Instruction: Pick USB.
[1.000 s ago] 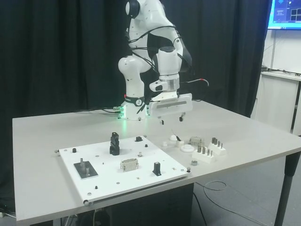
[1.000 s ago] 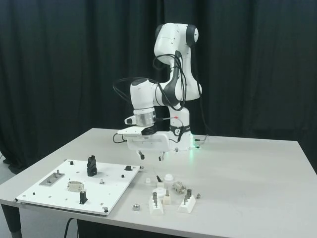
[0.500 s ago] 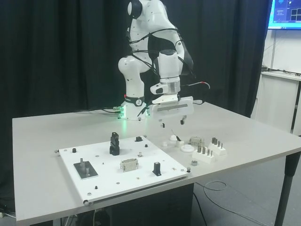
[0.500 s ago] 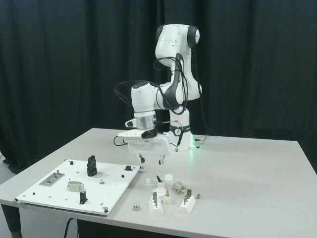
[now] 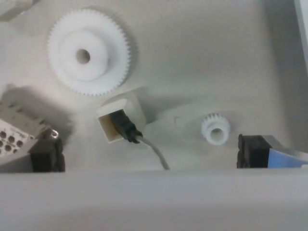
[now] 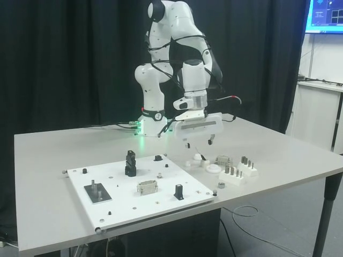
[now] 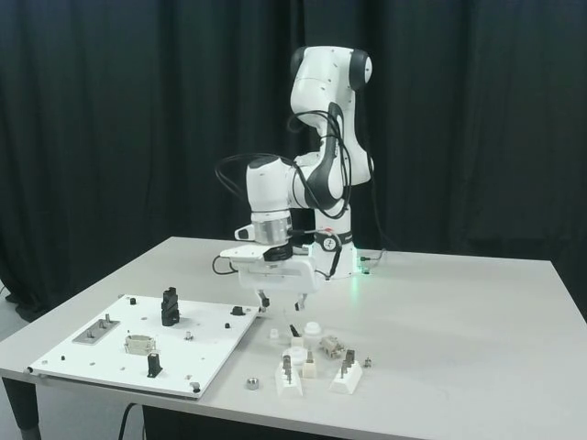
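Where black curtains (image 7: 110,110) hang, grey table (image 7: 459,312) under claw (image 7: 280,300).

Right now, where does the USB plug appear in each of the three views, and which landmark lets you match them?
Wrist view: the USB plug sits near the picture's middle, in a white holder.
First room view: USB plug lies on the table under the gripper, right of the white board.
Second room view: USB plug stands just below the gripper.
Shared landmark: the small white gear beside it.
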